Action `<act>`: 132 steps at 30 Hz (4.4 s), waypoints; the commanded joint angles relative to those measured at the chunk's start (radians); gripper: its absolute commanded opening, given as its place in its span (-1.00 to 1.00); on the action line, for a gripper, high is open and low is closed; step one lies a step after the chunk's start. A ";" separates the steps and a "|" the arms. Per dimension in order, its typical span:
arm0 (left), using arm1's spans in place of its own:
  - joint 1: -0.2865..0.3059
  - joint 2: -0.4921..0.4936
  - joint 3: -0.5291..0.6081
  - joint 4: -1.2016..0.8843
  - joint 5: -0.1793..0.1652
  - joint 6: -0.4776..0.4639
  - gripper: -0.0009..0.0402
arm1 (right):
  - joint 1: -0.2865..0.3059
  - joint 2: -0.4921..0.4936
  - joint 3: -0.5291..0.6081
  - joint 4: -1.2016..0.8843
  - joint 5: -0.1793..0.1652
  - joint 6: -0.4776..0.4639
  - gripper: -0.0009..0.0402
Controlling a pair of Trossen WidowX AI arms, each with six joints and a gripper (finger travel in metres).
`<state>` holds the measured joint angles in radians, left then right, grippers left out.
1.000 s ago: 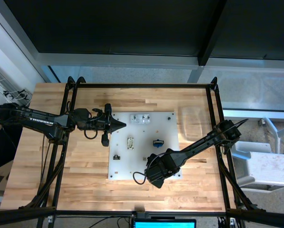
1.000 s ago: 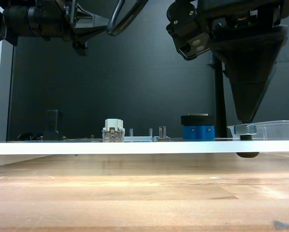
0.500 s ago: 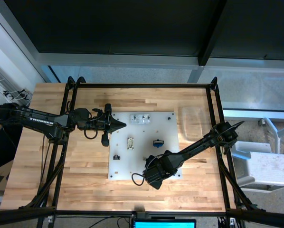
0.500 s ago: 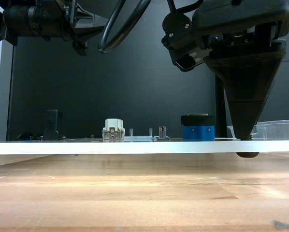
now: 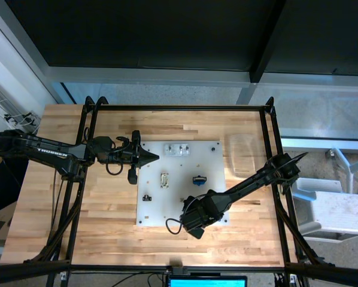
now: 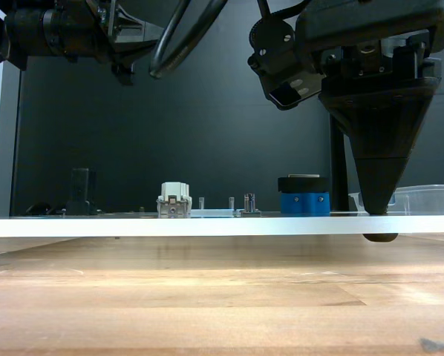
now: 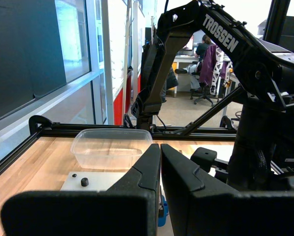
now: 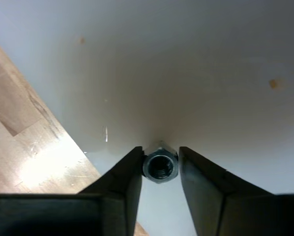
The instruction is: Unfasten the M12 fastener and place in the container
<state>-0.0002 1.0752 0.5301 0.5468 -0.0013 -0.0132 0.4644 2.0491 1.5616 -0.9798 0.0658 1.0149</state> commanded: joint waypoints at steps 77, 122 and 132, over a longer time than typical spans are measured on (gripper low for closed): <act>0.000 0.000 0.000 0.000 0.000 0.000 -0.96 | -0.010 -0.119 0.000 -0.011 -0.007 -1.623 -0.95; 0.000 0.000 0.000 0.000 0.000 0.000 -0.96 | -0.571 -0.682 -0.485 -0.103 -0.007 -1.319 -0.95; 0.000 0.000 0.000 0.000 0.000 0.000 -0.96 | -0.671 -0.772 -0.571 -0.123 -0.006 -1.319 -0.95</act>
<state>-0.0002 1.0748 0.5301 0.5468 -0.0013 -0.0135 -0.1955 1.2865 1.0031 -1.1030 0.0589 -0.3046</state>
